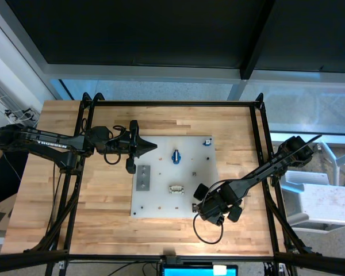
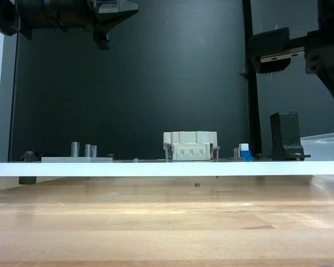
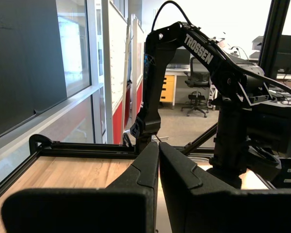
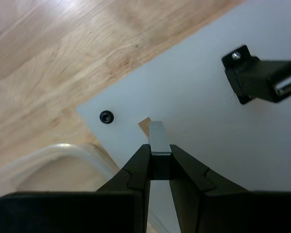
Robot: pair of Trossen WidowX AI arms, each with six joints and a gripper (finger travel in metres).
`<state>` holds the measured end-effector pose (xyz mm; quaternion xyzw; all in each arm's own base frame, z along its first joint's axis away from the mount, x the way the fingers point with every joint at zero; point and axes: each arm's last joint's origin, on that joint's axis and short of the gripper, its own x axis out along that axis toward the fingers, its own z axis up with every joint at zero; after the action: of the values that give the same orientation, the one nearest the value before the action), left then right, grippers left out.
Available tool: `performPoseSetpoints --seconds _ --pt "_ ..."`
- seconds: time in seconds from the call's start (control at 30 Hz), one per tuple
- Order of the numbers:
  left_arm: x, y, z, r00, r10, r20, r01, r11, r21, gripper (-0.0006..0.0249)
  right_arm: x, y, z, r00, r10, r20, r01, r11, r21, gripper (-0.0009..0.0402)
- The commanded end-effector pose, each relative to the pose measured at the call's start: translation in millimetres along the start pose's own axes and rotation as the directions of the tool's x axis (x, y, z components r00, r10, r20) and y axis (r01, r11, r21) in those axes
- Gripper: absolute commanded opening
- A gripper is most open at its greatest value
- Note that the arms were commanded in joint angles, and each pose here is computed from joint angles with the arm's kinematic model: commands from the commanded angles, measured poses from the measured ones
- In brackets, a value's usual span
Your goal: Pick the 16mm bar and place in it's hole on the taskboard
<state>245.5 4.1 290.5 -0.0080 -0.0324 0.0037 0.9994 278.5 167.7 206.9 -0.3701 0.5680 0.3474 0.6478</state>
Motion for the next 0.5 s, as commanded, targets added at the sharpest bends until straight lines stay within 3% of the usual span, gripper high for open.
performPoseSetpoints --seconds 0.03,0.5 --pt "0.1 0.0 -0.1 1.0 0.0 0.0 0.0 1.0 0.0 0.0 0.0 0.2 -0.2 1.0 0.001 -0.003 -0.001 0.997 -0.082 -0.0001" --pt "0.1 0.0 -0.1 1.0 0.0 0.0 0.0 1.0 0.0 0.0 -0.1 1.5 0.9 1.0 0.0 0.001 0.0 0.948 -0.319 0.0"
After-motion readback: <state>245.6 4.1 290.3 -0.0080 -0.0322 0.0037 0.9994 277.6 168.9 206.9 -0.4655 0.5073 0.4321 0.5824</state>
